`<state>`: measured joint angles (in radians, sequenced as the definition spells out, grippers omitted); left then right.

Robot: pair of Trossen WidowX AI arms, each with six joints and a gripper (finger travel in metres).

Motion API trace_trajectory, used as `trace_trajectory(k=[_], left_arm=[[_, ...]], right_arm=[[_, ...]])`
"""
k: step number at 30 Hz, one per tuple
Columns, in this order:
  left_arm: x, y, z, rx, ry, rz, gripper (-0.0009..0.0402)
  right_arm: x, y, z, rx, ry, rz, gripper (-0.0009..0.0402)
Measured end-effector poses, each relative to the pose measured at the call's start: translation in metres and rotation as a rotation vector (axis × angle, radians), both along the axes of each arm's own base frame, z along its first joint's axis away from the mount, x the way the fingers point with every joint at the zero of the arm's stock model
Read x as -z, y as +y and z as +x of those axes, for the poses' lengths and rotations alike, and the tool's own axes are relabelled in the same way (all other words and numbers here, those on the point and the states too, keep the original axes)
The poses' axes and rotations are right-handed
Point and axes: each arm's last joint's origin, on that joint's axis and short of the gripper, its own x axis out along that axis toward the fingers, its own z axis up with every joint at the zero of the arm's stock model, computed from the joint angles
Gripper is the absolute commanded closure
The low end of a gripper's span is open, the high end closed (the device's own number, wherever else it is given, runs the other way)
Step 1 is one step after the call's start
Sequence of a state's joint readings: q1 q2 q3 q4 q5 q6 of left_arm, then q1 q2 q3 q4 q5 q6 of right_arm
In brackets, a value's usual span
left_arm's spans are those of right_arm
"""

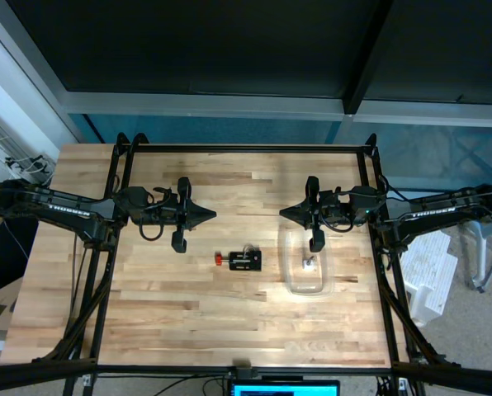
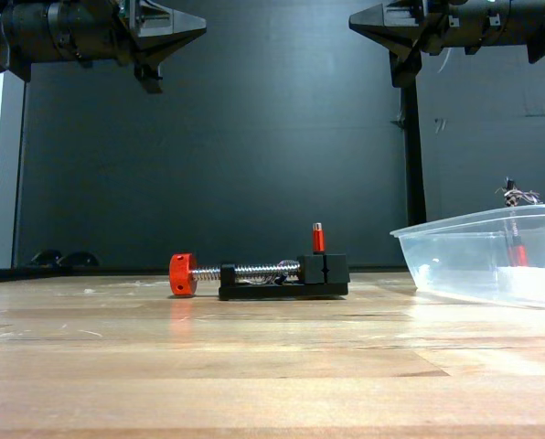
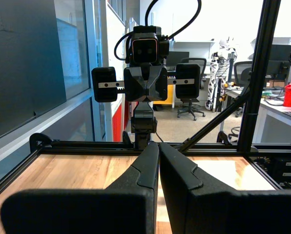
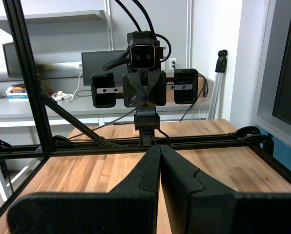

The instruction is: Pick the rca connector and install on the hub

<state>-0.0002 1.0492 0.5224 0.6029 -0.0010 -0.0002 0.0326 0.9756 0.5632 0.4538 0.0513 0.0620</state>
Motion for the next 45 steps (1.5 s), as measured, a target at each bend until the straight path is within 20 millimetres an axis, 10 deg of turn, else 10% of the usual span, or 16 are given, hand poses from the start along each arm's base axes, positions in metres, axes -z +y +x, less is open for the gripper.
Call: trace_trajectory(k=[45], left_arm=[[0.000,0.000,0.000,0.000,0.000,0.000,0.0393]], right_arm=[[-0.019,0.023,-0.030,0.088,0.950,0.354,0.0393]])
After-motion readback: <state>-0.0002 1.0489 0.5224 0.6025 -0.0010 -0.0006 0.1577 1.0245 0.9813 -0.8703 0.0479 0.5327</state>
